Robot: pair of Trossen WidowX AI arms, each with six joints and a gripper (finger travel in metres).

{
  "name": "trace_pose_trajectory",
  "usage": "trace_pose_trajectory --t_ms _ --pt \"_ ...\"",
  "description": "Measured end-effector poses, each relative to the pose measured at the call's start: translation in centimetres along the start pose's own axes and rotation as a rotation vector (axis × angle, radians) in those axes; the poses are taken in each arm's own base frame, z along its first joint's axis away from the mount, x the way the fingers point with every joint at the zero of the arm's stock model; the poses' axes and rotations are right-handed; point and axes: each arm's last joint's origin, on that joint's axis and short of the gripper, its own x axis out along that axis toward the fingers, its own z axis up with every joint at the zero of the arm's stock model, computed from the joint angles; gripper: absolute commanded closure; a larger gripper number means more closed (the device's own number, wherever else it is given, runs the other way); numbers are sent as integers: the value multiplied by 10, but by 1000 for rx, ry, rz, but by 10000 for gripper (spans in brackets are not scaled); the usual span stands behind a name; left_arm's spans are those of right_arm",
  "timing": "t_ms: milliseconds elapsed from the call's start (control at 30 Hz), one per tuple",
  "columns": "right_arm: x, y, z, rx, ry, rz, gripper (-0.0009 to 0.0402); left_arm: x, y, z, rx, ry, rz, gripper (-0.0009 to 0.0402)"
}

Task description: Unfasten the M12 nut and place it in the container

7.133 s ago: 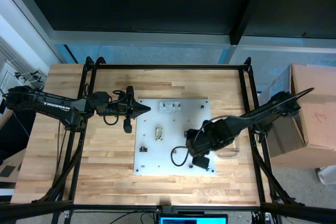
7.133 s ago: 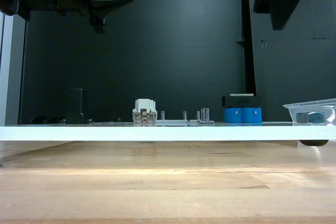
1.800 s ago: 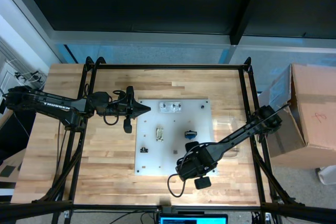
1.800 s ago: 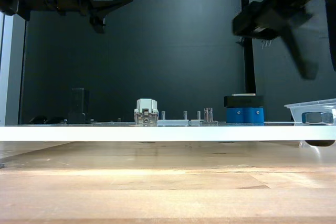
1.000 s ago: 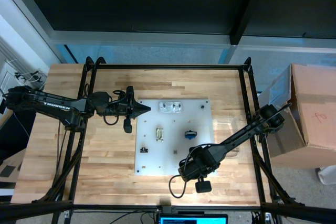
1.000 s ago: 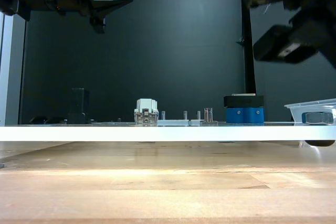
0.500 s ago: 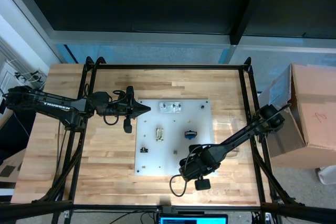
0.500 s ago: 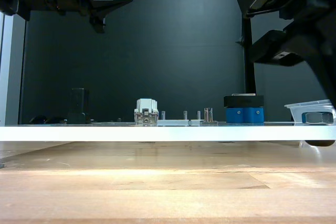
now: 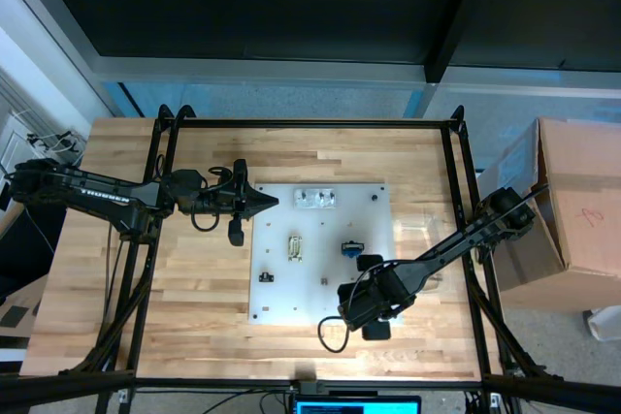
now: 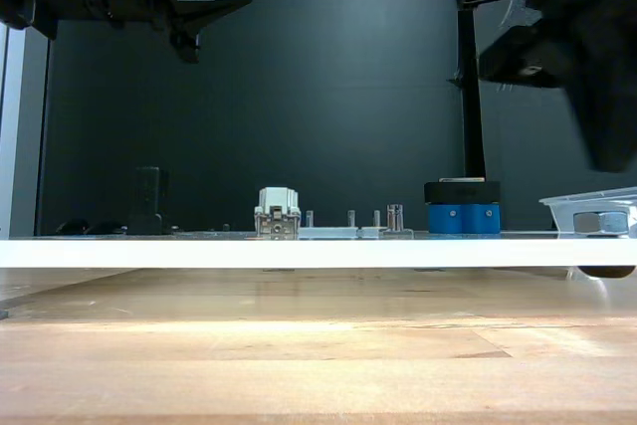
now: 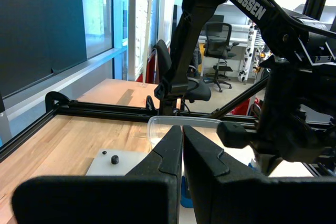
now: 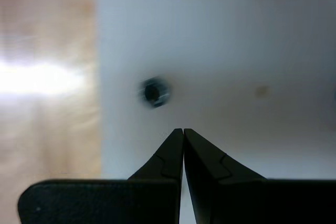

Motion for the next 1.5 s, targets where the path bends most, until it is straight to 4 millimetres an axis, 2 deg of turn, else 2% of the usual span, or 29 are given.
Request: trace_pose_trajectory --t_ms 200,333,500,867,967,1067,1167,1267,1500 --pt "-1 7 3 3 20 170 393 0 0 0 0 0 0 393" --pt "1 8 4 2 18 169 393 0 0 0 0 0 0 393" --pt "15 10 8 3 11 135 393 0 0 0 0 0 0 393" --pt "26 7 8 2 9 111 394 0 0 0 0 0 0 393" --pt "26 3 7 14 -12 31 393 0 0 0 0 0 0 393" --pt "20 -5 5 17 -54 -168 393 0 0 0 0 0 0 393" --pt "9 -9 6 38 -89 -207 393 0 0 0 0 0 0 393" --pt "5 -6 5 37 -76 -160 393 0 0 0 0 0 0 393" --pt "-1 -1 3 45 4 65 393 0 0 0 0 0 0 393"
